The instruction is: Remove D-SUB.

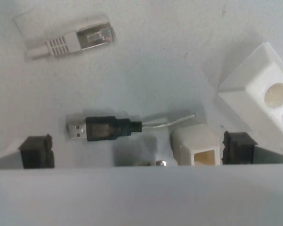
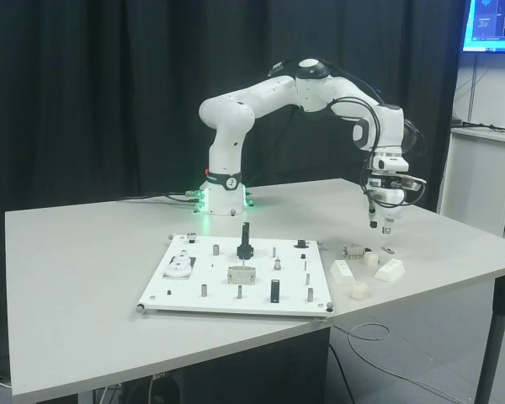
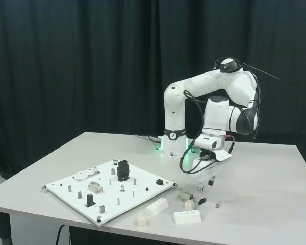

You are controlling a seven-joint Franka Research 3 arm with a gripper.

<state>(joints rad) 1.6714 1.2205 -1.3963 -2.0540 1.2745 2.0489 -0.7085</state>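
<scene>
a: where's the gripper (image 2: 381, 225)?
b: hanging over the loose plugs beside the white board (image 2: 185, 286), fingers spread, holding nothing.
a: and the d-sub?
b: that metal connector (image 2: 241, 275) sits on the board, well apart from it.

A black USB plug (image 1: 104, 128) lies on the grey table (image 1: 170, 56) beside a white block (image 1: 196, 143).
</scene>
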